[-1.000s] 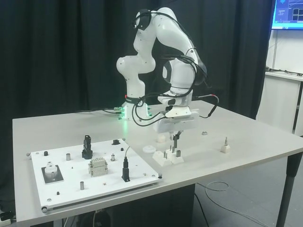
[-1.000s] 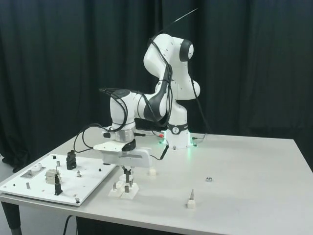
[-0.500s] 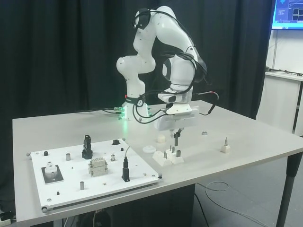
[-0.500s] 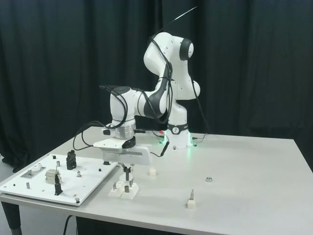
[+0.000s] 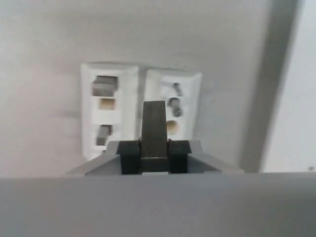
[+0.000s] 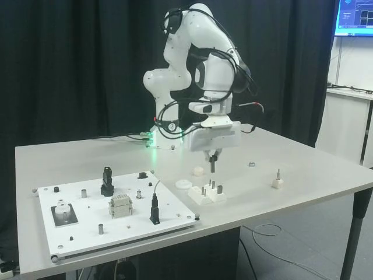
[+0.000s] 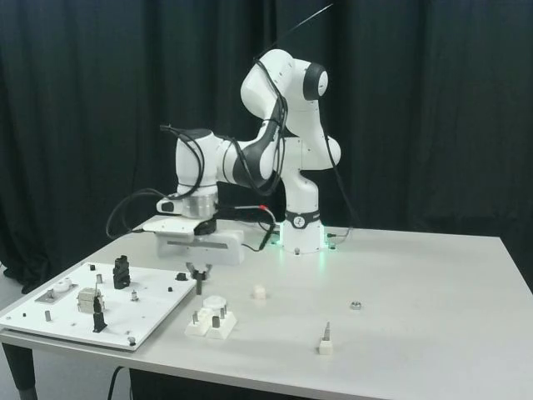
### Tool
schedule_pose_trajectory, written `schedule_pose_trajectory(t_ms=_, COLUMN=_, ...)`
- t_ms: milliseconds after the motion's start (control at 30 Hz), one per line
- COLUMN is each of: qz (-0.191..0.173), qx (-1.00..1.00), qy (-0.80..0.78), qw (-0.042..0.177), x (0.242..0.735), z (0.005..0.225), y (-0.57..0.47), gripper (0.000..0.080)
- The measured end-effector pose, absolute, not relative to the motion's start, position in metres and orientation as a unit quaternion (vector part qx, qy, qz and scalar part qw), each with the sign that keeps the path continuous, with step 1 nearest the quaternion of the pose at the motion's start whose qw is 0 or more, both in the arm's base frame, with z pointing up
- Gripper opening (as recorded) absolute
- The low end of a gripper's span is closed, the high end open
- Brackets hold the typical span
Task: Insert square peg 3.
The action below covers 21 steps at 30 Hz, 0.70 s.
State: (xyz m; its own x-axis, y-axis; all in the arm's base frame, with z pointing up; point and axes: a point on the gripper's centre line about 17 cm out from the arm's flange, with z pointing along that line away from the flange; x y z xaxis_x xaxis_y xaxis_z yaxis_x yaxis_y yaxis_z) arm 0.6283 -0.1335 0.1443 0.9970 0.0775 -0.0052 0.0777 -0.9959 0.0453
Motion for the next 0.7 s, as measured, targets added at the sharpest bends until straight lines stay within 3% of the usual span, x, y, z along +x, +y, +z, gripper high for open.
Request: schedule_pose_trajectory(t_ms=700, qz=0.002, qx=0.977, qy=0.205, qw=0.06, x=0.634, z=0.209, y=-0.237, gripper=0.0112)
